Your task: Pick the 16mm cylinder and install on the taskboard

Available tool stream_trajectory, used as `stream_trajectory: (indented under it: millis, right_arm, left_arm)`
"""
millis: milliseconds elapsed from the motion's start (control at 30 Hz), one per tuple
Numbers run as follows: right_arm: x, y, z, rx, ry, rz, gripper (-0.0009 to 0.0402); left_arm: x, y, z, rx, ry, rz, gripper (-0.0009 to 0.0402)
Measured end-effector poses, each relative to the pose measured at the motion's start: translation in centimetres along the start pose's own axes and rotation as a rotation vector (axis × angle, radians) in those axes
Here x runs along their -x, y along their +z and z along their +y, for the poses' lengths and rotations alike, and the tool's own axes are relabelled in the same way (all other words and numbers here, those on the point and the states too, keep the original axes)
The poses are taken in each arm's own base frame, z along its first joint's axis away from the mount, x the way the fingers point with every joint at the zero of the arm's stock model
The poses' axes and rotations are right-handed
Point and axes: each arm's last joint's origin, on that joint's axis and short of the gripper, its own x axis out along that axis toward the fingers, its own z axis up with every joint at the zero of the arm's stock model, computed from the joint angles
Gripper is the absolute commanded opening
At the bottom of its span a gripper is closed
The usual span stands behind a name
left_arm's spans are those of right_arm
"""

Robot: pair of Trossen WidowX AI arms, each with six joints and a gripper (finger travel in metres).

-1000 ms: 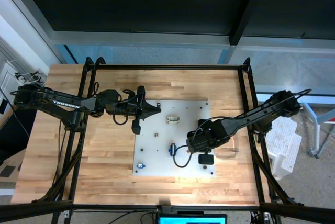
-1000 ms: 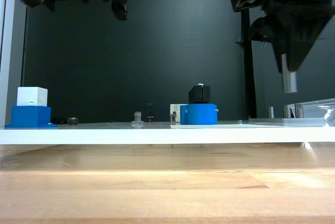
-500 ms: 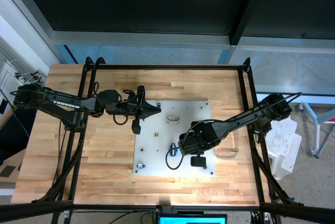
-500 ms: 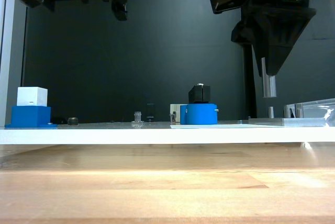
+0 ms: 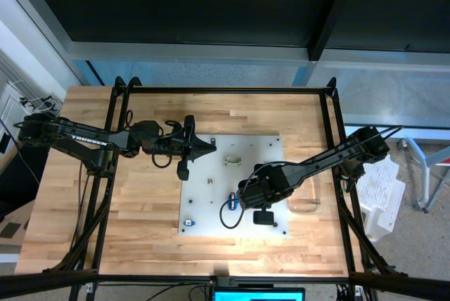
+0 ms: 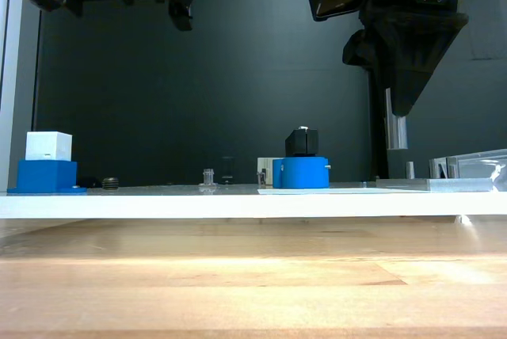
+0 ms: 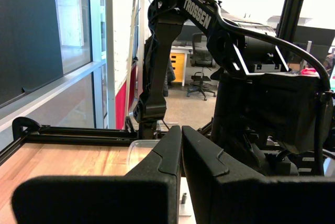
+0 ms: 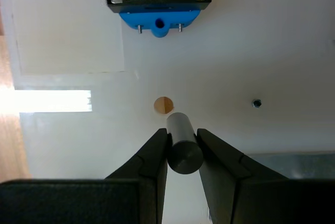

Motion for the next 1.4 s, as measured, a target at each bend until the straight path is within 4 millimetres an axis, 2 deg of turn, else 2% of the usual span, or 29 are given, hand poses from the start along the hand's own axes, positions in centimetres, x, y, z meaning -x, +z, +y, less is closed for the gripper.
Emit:
stream_trajectory:
  millis: [500,1400]
  right_arm:
    - [-1.8,0.5,0.8,0.003,0.004,0.004,0.0013]
    - [-2.6,0.1,1.1,0.011,0.006,0.006,0.0013]
  left_arm:
    - [0.0,0.0,0.0,0.000,0.000,0.000,0.0000]
    - [0.0,0.0,0.0,0.000,0.000,0.000,0.0000]
